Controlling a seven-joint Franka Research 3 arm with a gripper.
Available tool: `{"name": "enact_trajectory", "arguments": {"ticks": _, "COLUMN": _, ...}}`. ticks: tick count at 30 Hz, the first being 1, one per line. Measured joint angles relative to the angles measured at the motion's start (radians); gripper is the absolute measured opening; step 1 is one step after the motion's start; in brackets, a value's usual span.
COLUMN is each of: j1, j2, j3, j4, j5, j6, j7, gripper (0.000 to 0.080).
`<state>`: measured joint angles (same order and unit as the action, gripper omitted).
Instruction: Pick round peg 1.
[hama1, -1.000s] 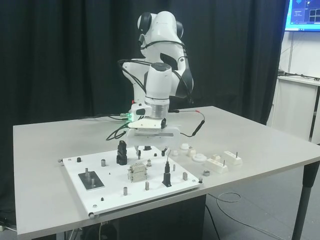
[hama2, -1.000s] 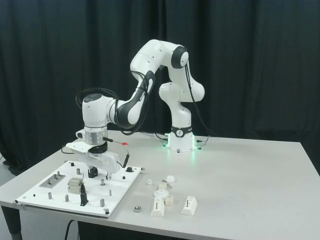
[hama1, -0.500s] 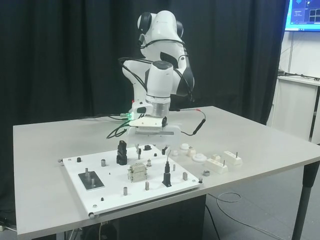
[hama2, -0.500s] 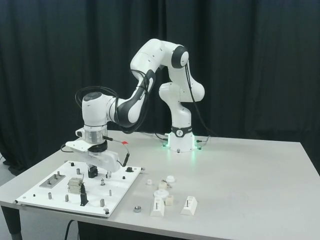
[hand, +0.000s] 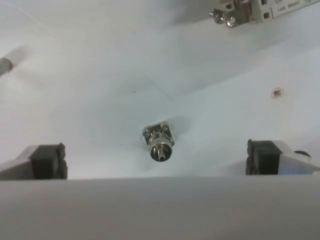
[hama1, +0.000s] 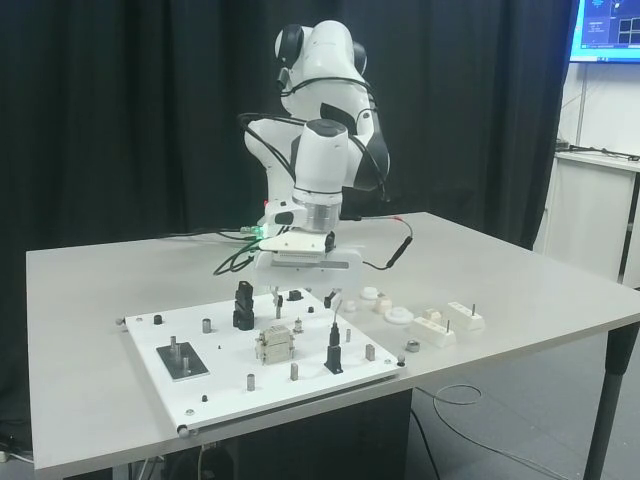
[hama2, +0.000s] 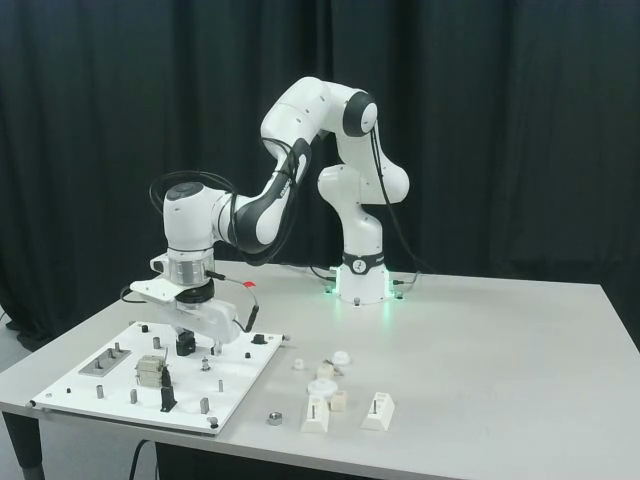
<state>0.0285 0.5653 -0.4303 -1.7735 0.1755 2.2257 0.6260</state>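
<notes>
Right now the peg (hand: 159, 146), a short round metal stud standing upright on a small square foot, sits straight below the claw (hama1: 303, 297), about midway between its two fingers (hand: 47, 161). It stands on the white board (hama1: 220, 385), not lifted and not touched. Whether this stud is the one meant by "round peg 1" cannot be read off any label, but it is the one the claw is lined up over. The claw is wide apart and holds nothing; each black pad stands well clear of the stud on its own side, and the tips hang above the board, not down at it.

The step in hand looks like the descent before the grasp. To do it well, the claw should go straight down without drifting sideways, so the stud stays centred in the gap and both pads meet it together. The pads should take the round shaft above the square foot; gripping the foot would likely tilt the stud or jam it. The tips should stop just short of the board.

Out past the claw, on the side away from the arm's base, lies a pale connector block (hand: 245, 11), near but apart from the stud. A black plug (hama1: 241, 305) stands beside the claw, near one finger, so that finger's path needs watching. The board rests on the grey worktop (hama1: 90, 290).
</notes>
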Motion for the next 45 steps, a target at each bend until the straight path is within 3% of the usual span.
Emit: {"name": "enact_trajectory", "arguments": {"ticks": 45, "j1": 0.006, "j2": -0.001, "j3": 0.0, "j4": 0.049, "j5": -0.027, "j6": -0.053, "j7": 0.018, "gripper": 0.08}}
